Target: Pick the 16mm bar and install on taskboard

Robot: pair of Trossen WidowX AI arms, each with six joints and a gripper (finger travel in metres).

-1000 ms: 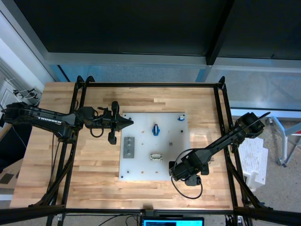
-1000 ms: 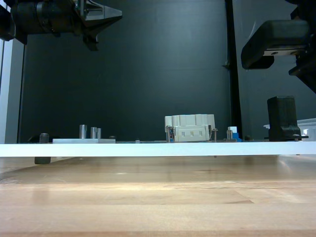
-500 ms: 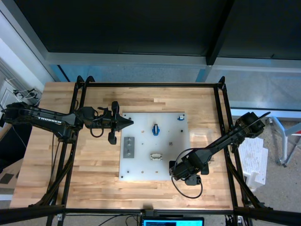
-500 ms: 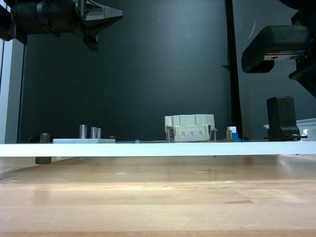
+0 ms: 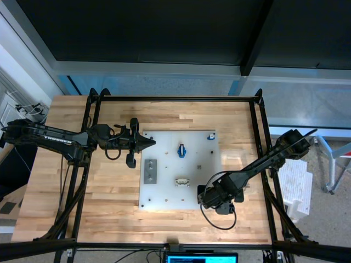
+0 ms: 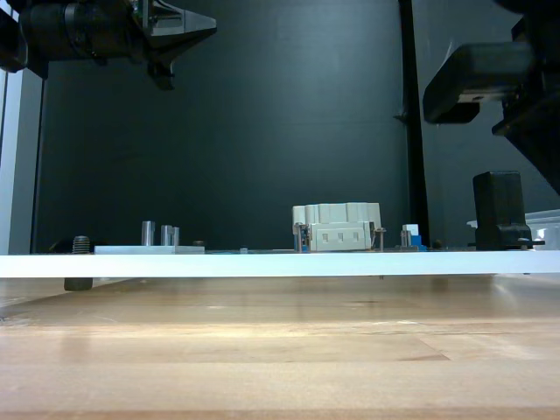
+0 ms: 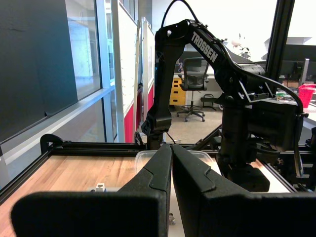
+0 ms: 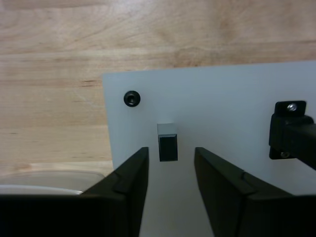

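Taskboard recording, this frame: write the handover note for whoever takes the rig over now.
Left gripper: shut, empty, hanging high over the taskboard's left edge.
Right gripper: open, pointing down at the board's near right corner.
16mm bar: what looks like it sits on the board between the Right gripper's jaws, which do not touch it.
Done: Right gripper lined up over the bar; nothing gripped.
Left: lower, close, lift, then install the bar on the board. I cannot tell which hole it goes into.
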